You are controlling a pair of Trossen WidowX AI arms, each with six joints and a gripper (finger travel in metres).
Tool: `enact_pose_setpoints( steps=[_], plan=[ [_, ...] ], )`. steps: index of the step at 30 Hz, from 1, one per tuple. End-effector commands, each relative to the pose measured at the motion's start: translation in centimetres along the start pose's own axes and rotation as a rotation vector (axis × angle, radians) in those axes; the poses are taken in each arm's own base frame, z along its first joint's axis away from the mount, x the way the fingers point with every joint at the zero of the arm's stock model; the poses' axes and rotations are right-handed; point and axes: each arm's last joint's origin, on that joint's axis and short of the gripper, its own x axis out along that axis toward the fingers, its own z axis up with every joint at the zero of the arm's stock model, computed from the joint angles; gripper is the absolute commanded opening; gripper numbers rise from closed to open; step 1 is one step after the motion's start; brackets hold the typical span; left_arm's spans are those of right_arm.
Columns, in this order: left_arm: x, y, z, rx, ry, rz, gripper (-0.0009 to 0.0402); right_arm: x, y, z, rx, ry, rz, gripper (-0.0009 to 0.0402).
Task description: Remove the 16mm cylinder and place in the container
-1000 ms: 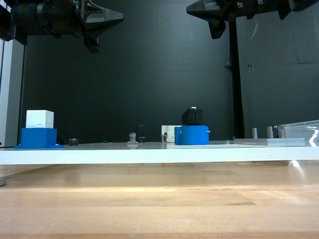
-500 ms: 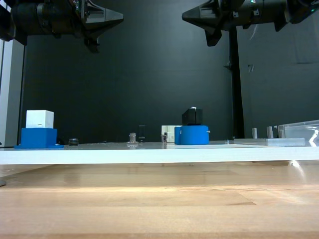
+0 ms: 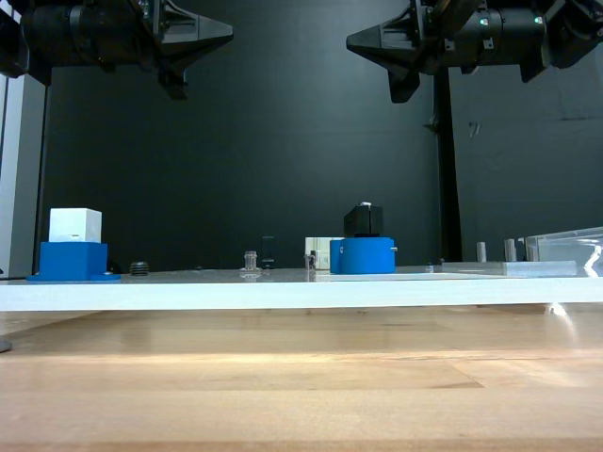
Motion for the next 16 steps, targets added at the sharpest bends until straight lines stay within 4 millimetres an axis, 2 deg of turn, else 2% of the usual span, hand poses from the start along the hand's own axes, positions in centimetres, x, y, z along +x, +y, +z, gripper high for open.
enact_pose_setpoints(
  steps=[1, 16],
  plan=[
    [0.01, 0.01, 0.01, 0.0, -0.001, 0.0, 0.0, -0.06, -0.01, -0.06, -0.001, -0.009, -0.007, 0.0],
    [0.01, 0.01, 0.01, 0.0, -0.001, 0.0, 0.0, 0.04, -0.08, 0.43, -0.001, -0.024, -0.033, 0.0]
  ],
)
